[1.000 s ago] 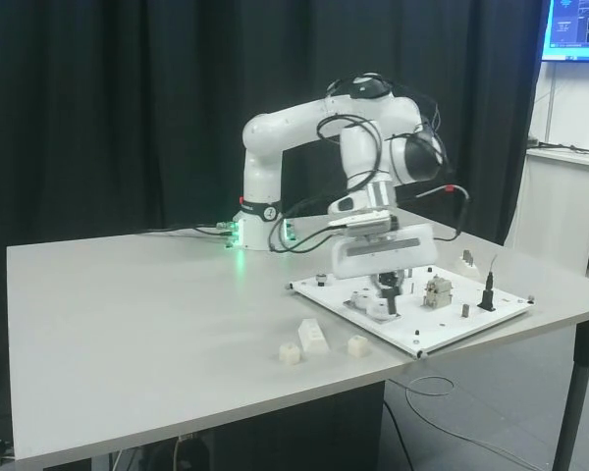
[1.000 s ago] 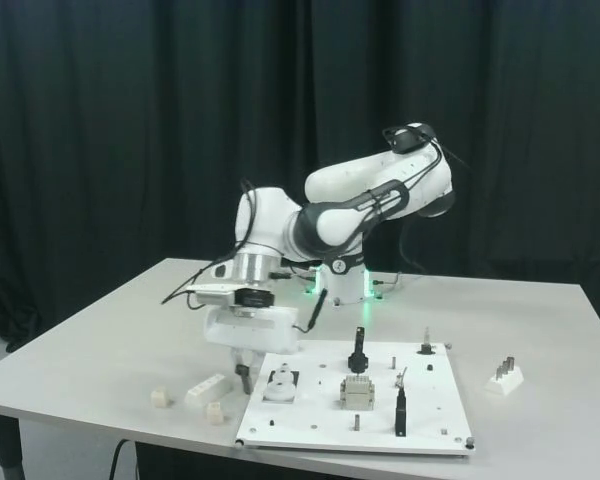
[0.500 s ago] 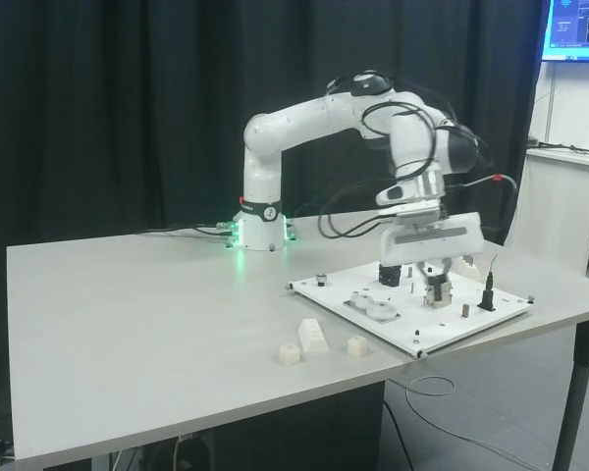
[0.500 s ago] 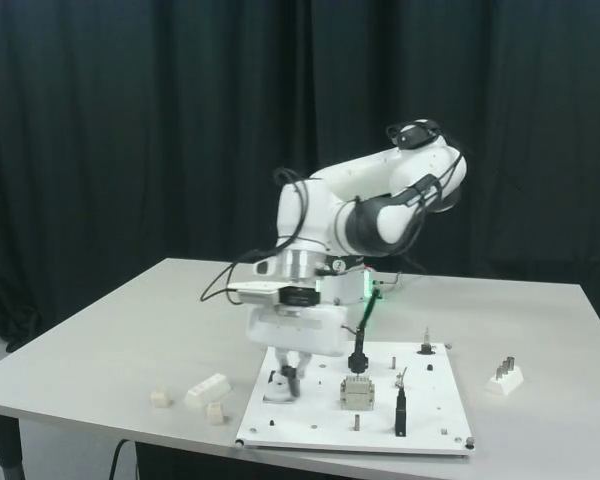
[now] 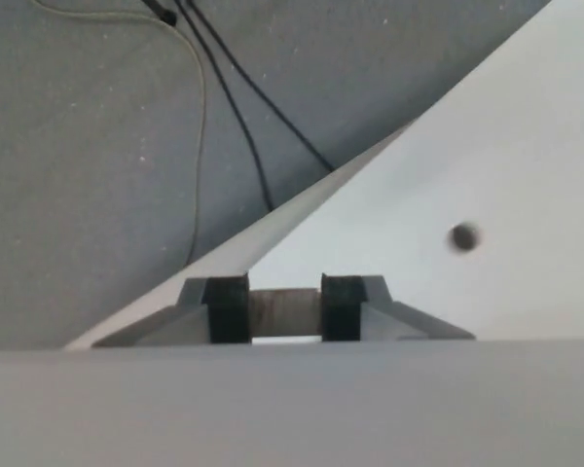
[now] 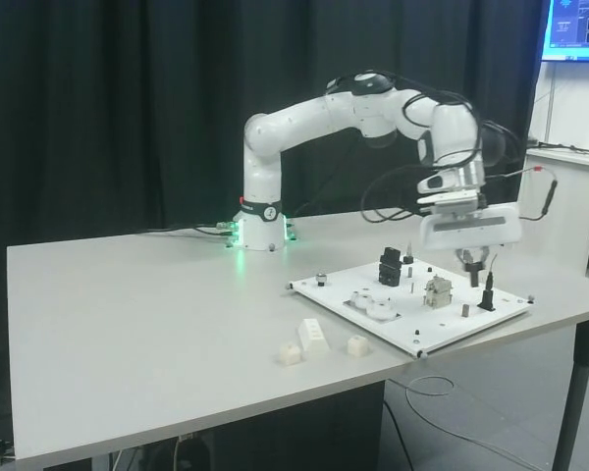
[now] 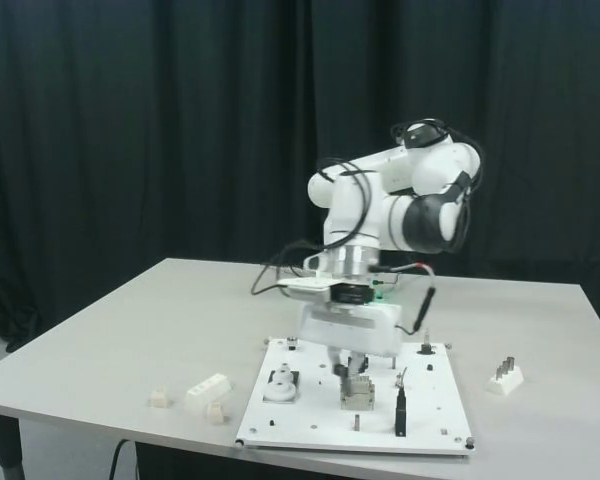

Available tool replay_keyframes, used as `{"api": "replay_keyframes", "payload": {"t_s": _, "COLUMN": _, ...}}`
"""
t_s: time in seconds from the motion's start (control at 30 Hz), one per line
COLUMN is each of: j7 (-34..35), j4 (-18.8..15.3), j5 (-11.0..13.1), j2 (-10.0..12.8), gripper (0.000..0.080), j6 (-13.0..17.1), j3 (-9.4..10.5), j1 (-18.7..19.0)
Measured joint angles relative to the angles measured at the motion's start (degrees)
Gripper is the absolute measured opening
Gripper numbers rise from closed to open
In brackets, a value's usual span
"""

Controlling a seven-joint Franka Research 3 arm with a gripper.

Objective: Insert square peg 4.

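Square peg, blocky — gripper clamped

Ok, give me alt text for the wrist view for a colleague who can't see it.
The gripper holds a small peg between its two black fingertips, above a corner of the white board. Beyond the board's edge lie grey floor and black cables.

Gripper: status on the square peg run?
Gripper shut on a small peg, hanging above the white board. Peg not yet inserted. Black upright parts stand on the board close below.
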Motion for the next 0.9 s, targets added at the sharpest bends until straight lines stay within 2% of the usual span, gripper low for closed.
{"api": "replay_keyframes", "payload": {"t_s": 0.53, "j7": 19.0, "j4": 9.2, "j5": -8.3, "j2": 0.0, "gripper": 0.0153, "j6": -2.7, "j3": 0.22, "j1": 2.9}}
{"api": "replay_keyframes", "payload": {"t_s": 0.9, "j7": 35.1, "j4": 14.6, "j5": -14.4, "j2": 0.0, "gripper": 0.0153, "j6": -5.1, "j3": 1.93, "j1": 3.4}}
